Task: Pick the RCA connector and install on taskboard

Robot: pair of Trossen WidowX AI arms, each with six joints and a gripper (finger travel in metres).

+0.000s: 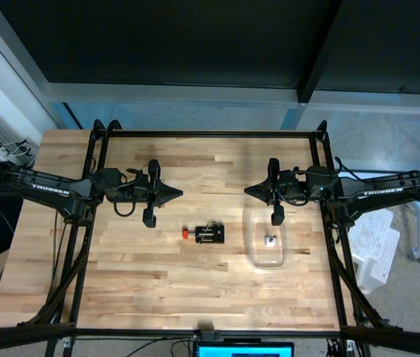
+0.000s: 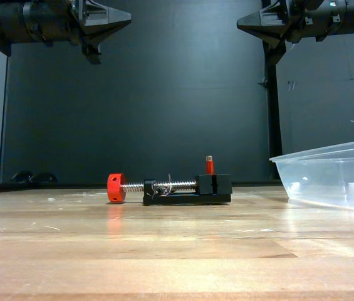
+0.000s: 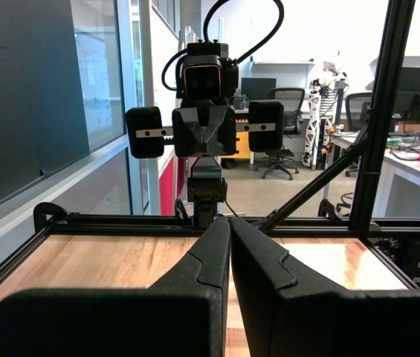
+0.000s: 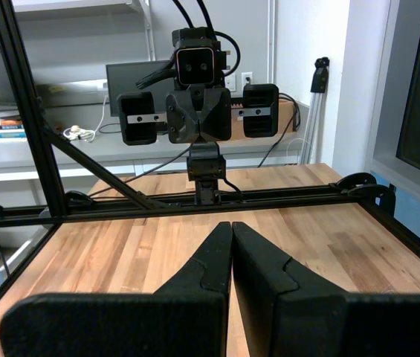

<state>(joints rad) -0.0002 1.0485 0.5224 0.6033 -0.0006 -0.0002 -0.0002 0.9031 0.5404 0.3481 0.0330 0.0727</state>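
Wooden worktop (image 1: 120,282) seen from above, taskboard (image 1: 208,234) laid near its middle, RCA connector (image 1: 268,239) kept in clear tray (image 1: 256,256) beside it, left claw (image 1: 180,194) and right claw (image 1: 247,191) faced inward, in low view both held high, in wrist views both pressed closed.

A clear plastic tray (image 1: 267,257) sits on the right part of the wooden surface (image 1: 157,282), a small white square bit (image 1: 270,239) inside it. A blue screen (image 1: 243,349) shows at the near edge.
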